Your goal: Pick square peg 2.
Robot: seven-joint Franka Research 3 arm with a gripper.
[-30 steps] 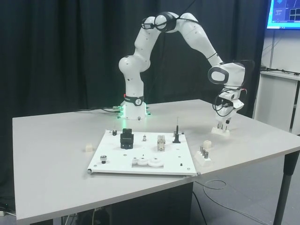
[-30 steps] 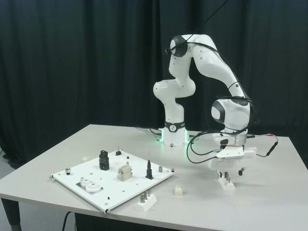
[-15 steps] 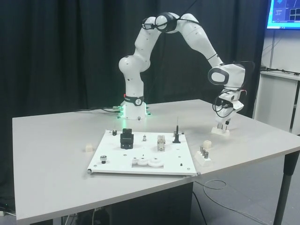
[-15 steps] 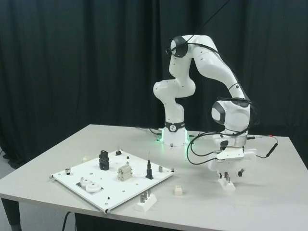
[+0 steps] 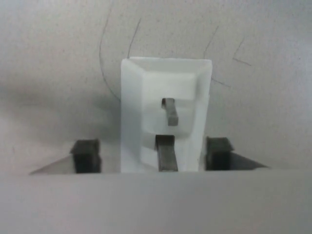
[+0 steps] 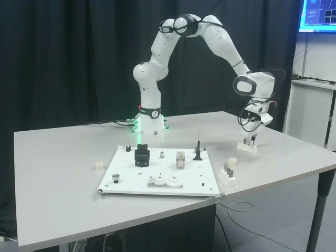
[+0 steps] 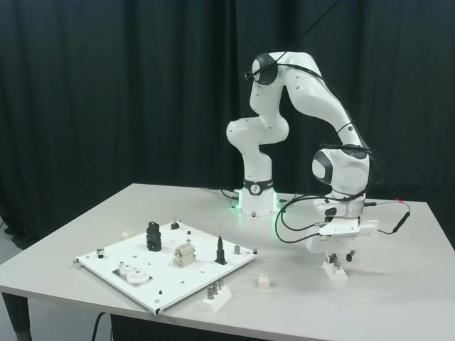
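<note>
The arm is showing smooth white rounded shells with black rings at its joints. A green light is glowing round its base on the table. Black cables are looping beside the wrist, near two black fingertips.

The two black fingers stand spread on either side of the white peg holder block, each with a gap to its wall, so only the two grey square pegs rise between them. Bare grey table surrounds the block; the small white cube-shaped block and the white assembly board lie well apart.
</note>
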